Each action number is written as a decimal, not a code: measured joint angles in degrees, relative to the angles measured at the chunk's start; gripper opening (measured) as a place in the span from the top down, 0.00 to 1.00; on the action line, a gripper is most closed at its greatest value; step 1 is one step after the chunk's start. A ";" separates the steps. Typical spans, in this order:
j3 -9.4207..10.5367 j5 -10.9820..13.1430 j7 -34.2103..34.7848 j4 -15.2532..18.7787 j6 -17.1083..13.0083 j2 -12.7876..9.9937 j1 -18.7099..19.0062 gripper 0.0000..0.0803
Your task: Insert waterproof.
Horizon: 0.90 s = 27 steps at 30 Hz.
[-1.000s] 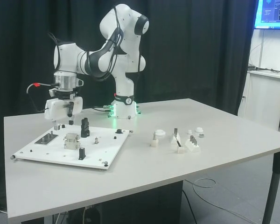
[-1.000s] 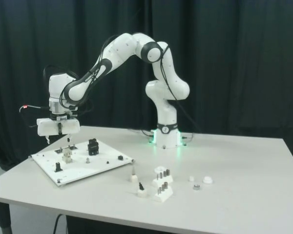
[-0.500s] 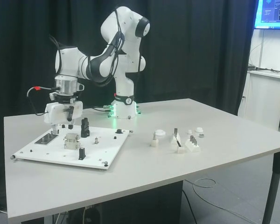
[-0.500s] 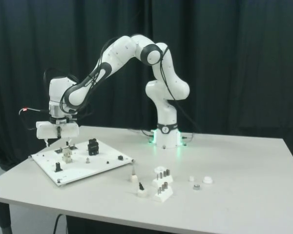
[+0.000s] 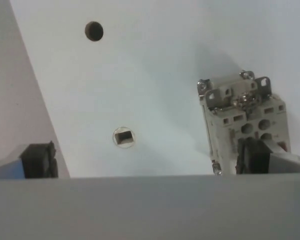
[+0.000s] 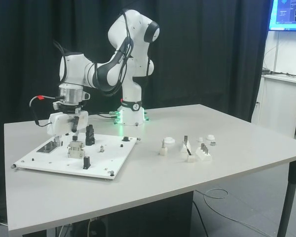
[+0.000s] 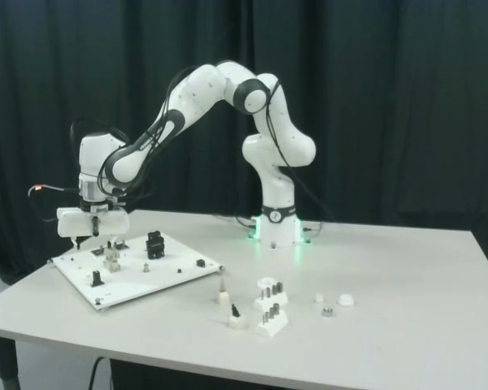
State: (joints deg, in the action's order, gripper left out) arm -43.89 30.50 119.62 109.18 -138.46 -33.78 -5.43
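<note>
Above the white board (image 6: 74, 159), the gripper (image 6: 68, 129) hangs wide beside the waterproof connector (image 5: 244, 125).

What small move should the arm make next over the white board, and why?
Probably a short, slow descent. The gripper hangs just above the connector block on the white board, and in the wrist view one finger already overlaps the block, so little sideways correction seems needed.

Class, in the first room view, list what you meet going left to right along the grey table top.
White assembly board → the arm's white base with green lights → small white holder blocks with black and grey pegs → small white round caps.
</note>
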 joint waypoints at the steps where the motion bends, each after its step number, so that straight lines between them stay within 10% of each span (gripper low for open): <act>1: 0.00 0.07 0.00 -0.09 0.00 -0.14 0.00 0.00; 27: 0.06 0.34 0.00 -0.48 0.77 -0.92 -0.11 0.00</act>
State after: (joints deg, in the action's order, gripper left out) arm -43.83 30.84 119.62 108.70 -137.69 -34.70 -5.54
